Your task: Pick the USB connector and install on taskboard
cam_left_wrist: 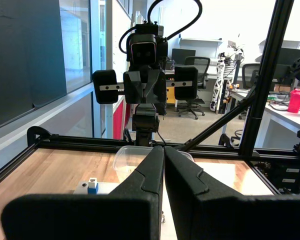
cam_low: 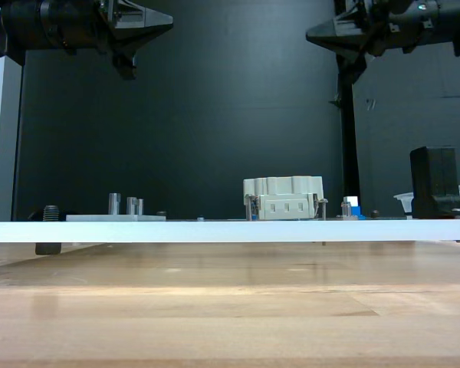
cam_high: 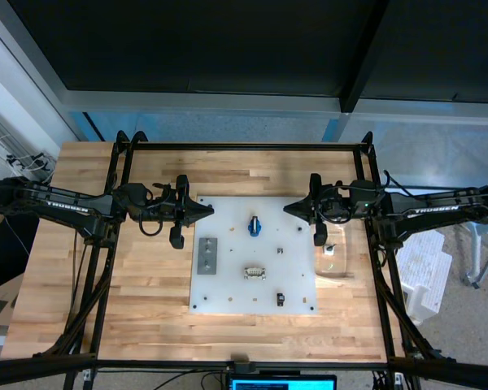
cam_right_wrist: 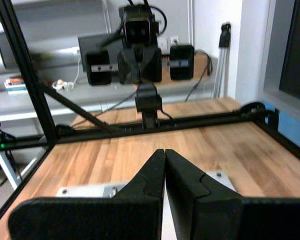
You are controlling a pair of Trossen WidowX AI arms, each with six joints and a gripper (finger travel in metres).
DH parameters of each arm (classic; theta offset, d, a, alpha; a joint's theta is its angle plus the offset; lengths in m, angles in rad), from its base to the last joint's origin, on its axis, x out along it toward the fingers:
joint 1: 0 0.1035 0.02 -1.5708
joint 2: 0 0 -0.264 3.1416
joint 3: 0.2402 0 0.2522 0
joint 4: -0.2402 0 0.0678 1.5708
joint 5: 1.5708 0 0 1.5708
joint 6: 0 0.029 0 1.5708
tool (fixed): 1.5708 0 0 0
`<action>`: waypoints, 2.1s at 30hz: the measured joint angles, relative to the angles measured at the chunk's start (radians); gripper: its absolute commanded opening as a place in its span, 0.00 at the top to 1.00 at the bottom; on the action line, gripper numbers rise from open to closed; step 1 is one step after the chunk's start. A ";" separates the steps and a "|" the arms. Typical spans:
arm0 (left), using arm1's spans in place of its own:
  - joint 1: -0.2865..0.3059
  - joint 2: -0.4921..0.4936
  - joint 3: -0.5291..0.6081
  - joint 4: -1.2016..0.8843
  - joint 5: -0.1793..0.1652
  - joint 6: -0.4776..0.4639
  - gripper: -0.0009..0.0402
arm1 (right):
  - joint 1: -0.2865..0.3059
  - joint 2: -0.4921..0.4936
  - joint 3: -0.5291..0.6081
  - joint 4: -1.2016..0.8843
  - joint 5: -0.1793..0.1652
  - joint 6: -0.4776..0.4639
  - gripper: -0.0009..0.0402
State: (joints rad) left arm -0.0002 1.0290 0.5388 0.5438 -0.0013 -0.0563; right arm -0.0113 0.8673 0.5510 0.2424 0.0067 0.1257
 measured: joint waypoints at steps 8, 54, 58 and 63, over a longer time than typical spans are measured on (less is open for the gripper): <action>0.000 0.000 0.000 0.000 0.000 0.000 0.98 | 0.005 -0.074 0.109 -0.418 0.000 -0.002 0.98; 0.000 0.000 0.000 0.000 0.000 0.000 0.98 | 0.335 -0.080 0.249 -1.465 0.133 0.205 0.87; 0.000 0.000 0.000 0.000 0.000 0.000 0.98 | 0.336 -0.074 0.211 -1.457 0.133 0.230 0.76; 0.000 0.000 0.000 0.000 0.000 0.000 0.98 | 0.339 -0.044 0.188 -1.432 0.144 0.254 0.67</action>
State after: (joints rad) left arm -0.0002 1.0290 0.5388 0.5438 -0.0010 -0.0563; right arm 0.3275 0.8234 0.7391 -1.1900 0.1509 0.3801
